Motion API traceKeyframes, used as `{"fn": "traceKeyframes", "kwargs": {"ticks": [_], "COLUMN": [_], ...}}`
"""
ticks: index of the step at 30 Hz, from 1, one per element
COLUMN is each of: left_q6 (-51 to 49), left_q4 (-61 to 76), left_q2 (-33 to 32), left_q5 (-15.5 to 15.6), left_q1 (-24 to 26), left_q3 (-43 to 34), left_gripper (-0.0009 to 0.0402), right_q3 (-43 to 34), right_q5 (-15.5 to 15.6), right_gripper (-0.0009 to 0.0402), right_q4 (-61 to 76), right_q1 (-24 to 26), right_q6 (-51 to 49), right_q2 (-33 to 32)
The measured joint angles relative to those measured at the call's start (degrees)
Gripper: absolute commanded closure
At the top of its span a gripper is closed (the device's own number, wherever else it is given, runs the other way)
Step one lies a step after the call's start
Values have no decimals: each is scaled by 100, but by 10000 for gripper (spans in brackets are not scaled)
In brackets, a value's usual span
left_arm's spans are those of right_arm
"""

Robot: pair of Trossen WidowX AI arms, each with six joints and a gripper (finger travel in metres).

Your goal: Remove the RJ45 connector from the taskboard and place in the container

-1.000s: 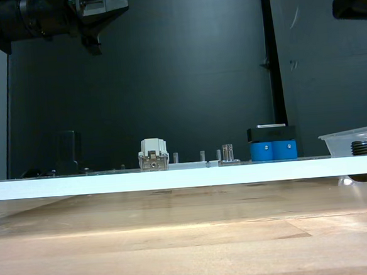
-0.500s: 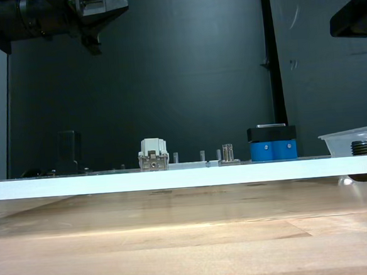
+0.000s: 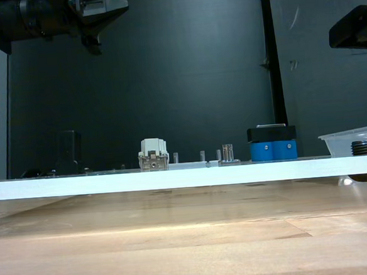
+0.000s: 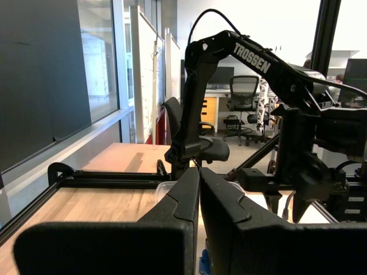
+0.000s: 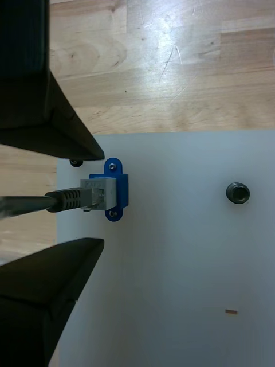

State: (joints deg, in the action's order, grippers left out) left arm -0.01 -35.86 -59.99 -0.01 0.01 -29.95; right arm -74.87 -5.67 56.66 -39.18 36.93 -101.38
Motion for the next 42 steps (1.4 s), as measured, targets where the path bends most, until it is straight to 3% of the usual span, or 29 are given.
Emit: {"fn": "traceKeyframes", "kwargs": {"ticks": [27,42], "left_q6": [0,0], "left_q4": [2,2], "left_q2": [0,0], "left_q5": [2,0], "left_q1": [0,0], "left_q3": [0,0], "left_gripper": [393,393], "right_q3": [63,57], "right_q5": [118,151], "right_gripper": [395,393], "right_q4": [-35,-52], "right_q1": [-7,-17], "right_q6": [2,4], "right_q2": [7,70]}}
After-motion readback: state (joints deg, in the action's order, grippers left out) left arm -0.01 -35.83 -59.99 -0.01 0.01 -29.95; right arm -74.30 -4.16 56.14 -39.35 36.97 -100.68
